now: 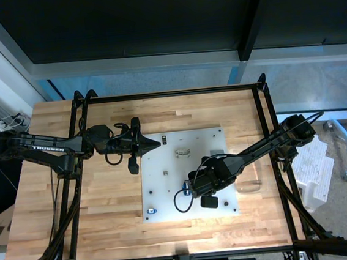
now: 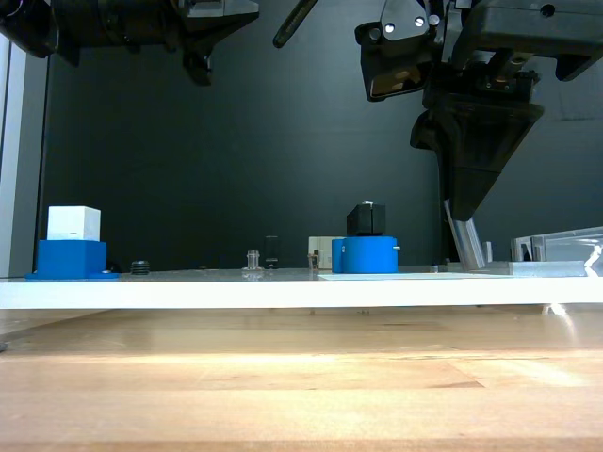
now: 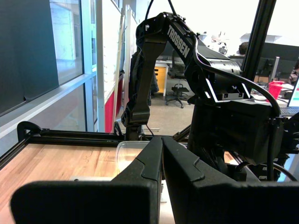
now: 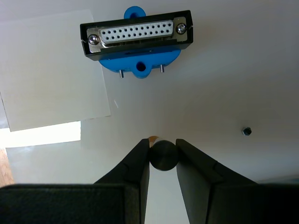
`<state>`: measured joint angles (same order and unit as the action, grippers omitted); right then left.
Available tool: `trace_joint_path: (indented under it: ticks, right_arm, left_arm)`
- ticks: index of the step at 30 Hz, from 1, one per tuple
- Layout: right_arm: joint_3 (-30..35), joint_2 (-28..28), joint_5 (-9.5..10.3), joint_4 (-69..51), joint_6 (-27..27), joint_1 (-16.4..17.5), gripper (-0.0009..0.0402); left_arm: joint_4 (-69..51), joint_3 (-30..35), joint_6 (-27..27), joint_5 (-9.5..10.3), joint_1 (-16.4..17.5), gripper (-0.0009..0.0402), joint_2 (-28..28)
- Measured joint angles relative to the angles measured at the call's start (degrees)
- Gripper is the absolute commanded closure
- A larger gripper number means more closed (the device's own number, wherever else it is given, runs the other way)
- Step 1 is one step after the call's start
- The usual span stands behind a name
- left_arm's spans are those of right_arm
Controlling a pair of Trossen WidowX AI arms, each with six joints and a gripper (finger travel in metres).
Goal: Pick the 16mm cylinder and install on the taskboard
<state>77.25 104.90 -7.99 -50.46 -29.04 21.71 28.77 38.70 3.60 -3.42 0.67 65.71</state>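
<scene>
the 16mm cylinder (image 4: 163,157) is seen pinched in the right hand (image 4: 162,153), held over the white taskboard (image 4: 224,70) near the d-sub connector (image 4: 136,35). the left hand (image 3: 162,144) is closed tight, empty, raised by the taskboard's left edge. "trossen" is read on the right arm (image 3: 180,39).

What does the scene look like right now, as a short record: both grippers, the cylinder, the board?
left gripper: parked in the air beside the taskboard's left edge, shut, empty
right gripper: over the taskboard, pointing down, shut on the 16mm cylinder
16mm cylinder: seen end-on, between the right fingers
nearby part: blue connector mount, clear of the fingers
installed: apparently not yet; contact with the board cannot be told
</scene>
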Motion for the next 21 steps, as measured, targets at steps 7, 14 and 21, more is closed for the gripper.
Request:
trace_joint_path:
  ticks: [7,14,21]
  right_arm:
    - [-0.2,0.2,0.26,0.2,0.0,0.0,0.0392]
    - [-0.2,0.2,0.24,0.4,0.0,0.0,0.0392]
    - [-0.2,0.2,0.22,0.4,0.0,0.1,0.0392]
  left_arm:
    - [0.0,0.0,0.0,0.00,0.0,0.0393,0.0]
    - [0.0,0.0,0.0,0.00,0.0,0.0393,0.0]
    - [0.0,0.0,0.0,0.00,0.0,0.0393,0.0]
